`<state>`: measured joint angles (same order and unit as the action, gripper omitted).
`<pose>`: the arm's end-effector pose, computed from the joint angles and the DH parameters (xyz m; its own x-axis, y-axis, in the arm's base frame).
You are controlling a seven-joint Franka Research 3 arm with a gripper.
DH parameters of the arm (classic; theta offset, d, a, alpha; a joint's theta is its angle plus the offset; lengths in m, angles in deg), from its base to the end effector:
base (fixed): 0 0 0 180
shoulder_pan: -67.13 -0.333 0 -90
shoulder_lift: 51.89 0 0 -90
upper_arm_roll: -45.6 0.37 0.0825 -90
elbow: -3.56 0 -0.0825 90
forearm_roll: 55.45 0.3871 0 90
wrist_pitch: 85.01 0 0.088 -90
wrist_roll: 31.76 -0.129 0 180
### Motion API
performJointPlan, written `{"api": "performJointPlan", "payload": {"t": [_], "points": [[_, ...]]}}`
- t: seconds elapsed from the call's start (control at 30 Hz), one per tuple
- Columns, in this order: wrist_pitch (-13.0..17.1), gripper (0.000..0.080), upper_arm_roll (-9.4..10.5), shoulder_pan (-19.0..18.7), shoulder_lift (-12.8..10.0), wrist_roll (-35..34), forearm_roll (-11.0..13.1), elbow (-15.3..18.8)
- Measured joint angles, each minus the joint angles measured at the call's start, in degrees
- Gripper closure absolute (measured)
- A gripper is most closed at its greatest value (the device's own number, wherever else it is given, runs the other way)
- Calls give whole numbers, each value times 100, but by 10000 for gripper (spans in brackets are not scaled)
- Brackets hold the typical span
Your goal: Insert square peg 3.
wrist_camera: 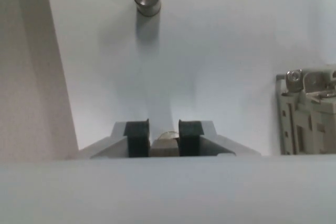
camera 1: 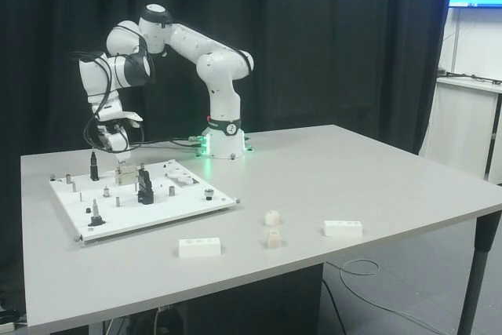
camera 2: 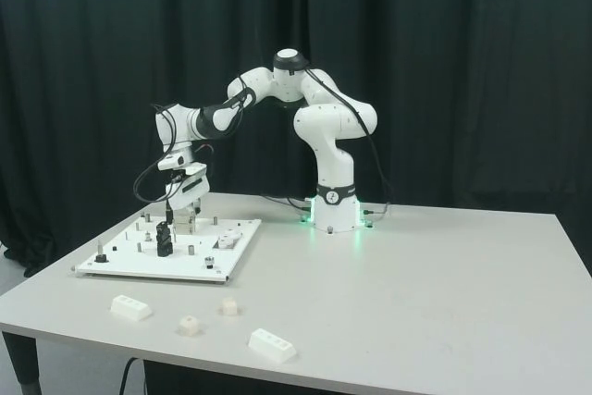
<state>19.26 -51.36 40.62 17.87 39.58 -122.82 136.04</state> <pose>0.1103 -0.4681 0.2104 0.7181 0.6777 0.1583 0.6957 -0.7052 -0.1367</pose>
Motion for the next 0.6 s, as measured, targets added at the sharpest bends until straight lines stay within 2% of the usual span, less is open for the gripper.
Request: {"api": "performJointPlan", "payload": {"t": [0.3, 0.6], "points": [[20, 689, -6, -22, 0, 317, -31, -3], [48, 689, -27, -48, 0, 338, -83, -4]]}}
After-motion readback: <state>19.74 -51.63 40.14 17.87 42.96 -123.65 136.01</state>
